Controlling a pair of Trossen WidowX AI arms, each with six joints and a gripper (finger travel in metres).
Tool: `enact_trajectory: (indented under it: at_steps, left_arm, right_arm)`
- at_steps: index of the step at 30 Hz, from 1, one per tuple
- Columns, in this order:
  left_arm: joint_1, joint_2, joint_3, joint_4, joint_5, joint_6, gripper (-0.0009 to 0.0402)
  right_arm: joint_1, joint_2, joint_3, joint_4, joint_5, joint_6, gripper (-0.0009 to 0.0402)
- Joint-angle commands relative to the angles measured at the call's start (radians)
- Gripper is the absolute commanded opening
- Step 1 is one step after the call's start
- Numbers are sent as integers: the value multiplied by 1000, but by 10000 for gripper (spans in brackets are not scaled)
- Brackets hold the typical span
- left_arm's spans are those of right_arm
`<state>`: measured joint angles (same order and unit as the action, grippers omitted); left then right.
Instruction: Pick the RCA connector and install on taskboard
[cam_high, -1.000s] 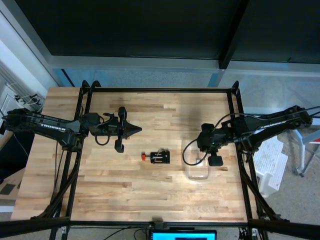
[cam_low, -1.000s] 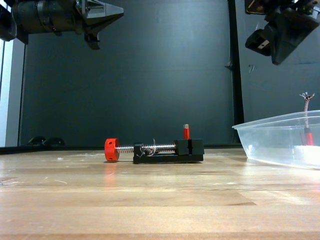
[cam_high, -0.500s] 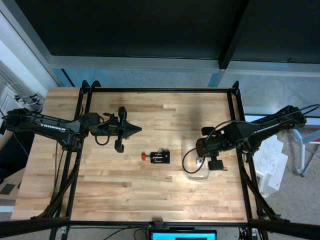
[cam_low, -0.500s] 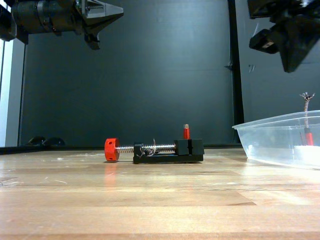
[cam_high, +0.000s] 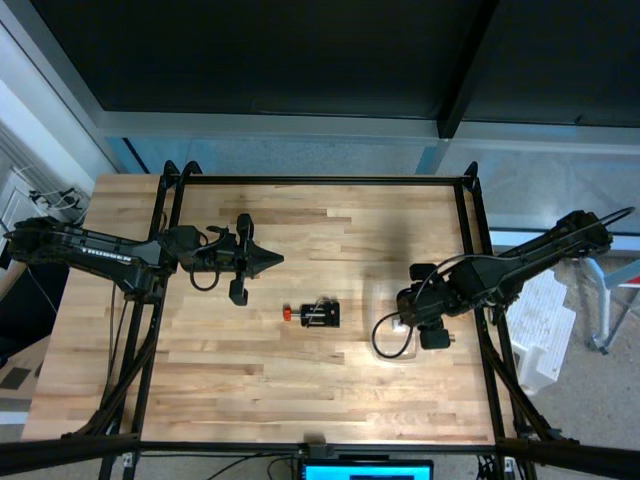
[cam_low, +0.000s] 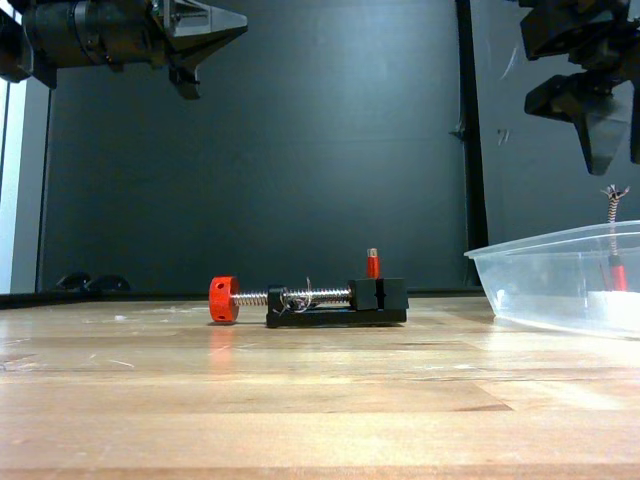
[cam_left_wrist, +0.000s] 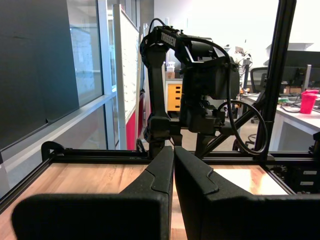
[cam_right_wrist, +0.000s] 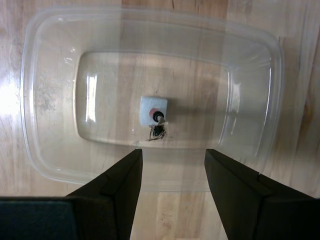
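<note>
**RCA connector (cam_right_wrist: 159, 117) in the clear tray (cam_right_wrist: 50, 100), right gripper (cam_right_wrist: 172, 156) above it**
The connector stands plugged into a small white cube (cam_right_wrist: 150, 111) on the tray floor, frayed wire (cam_right_wrist: 157, 134) just beside it. The right gripper hangs over it, fingers apart and empty. The taskboard (cam_high: 322, 315) lies mid-table (cam_high: 250, 380), well apart from the tray, its red knob (cam_high: 286, 313) pointing towards the left side. The left gripper (cam_high: 275, 259) is held high, fingers together. The left arm (cam_high: 90, 252) reads "TROSSEN".
</note>
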<state>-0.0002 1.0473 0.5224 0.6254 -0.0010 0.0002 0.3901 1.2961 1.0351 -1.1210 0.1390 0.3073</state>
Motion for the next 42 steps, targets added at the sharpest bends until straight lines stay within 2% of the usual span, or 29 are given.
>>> enact_trajectory:
  at_steps: [1,7,24,35,37,42]
  left_arm:
    - [0,0,0,0,0,0,0]
    - [0,0,0,0,0,0,0]
    - [0,0,0,0,0,0,0]
    - [0,0,0,0,0,0,0]
    - [0,0,0,0,0,0,0]
    - [0,0,0,0,0,0,0]
  right_arm:
    - [8,-10,-27,27,7,11,175]
    - [15,-21,-109,146,22,21,175]
    - [38,-52,-281,360,26,55,176]
    - [39,-43,-338,450,38,53,175]
    - [39,-43,-342,457,53,52,175]
    - [37,-43,-361,488,53,52,175]
